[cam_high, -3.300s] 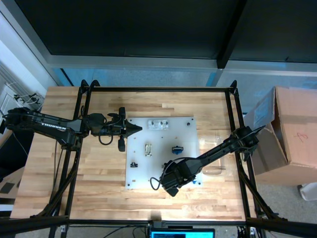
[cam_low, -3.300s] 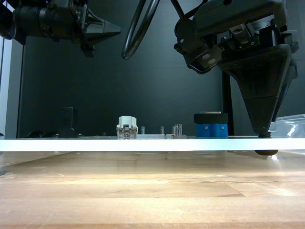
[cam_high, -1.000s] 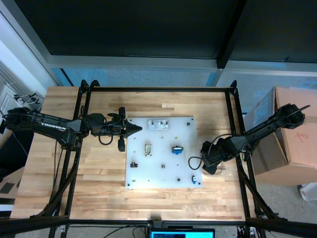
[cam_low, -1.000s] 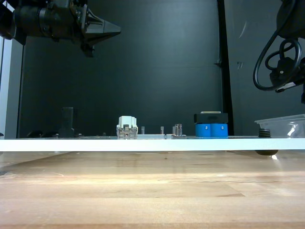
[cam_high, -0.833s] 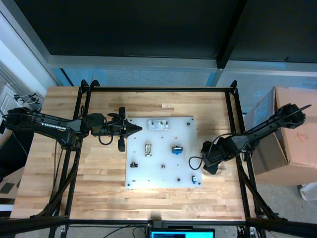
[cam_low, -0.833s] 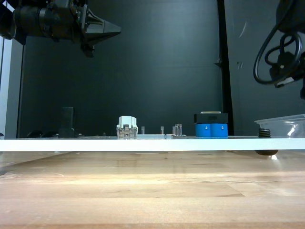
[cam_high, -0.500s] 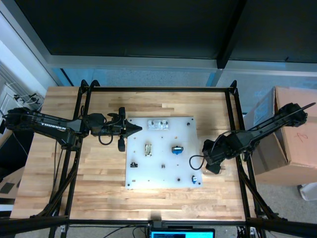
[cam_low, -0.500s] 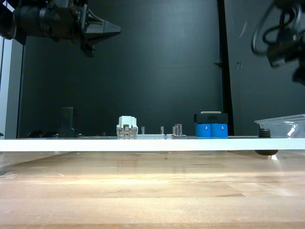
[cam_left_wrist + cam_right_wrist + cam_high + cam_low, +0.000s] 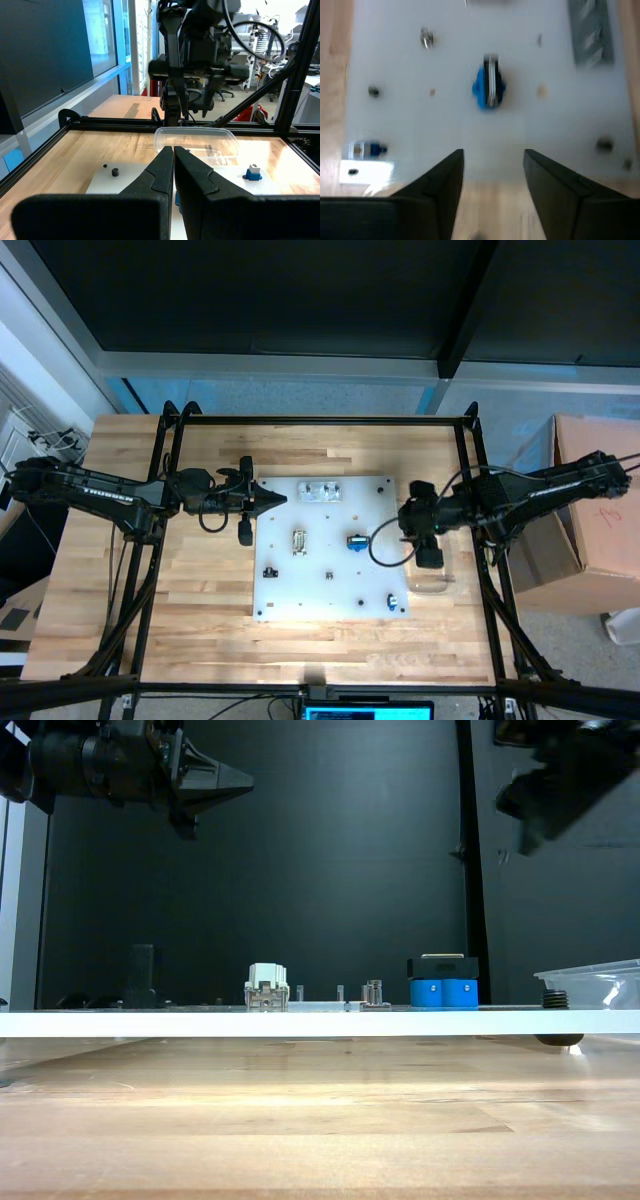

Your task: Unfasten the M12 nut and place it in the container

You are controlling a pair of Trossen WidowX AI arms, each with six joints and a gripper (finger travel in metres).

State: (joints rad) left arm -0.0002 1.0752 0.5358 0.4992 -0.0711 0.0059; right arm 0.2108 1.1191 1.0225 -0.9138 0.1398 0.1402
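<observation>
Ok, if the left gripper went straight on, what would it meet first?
Probably the right gripper: the left gripper points level, high above the board, at about its height; depth is unclear.

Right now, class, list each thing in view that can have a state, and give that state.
M12 nut: not seen; cannot tell whether it lies in the container.
stud: bare, ribs showing.
container: upright, beside the board.
right gripper: open, empty, raised over the container.
left gripper: shut, empty, raised over the board's far left edge.
</observation>
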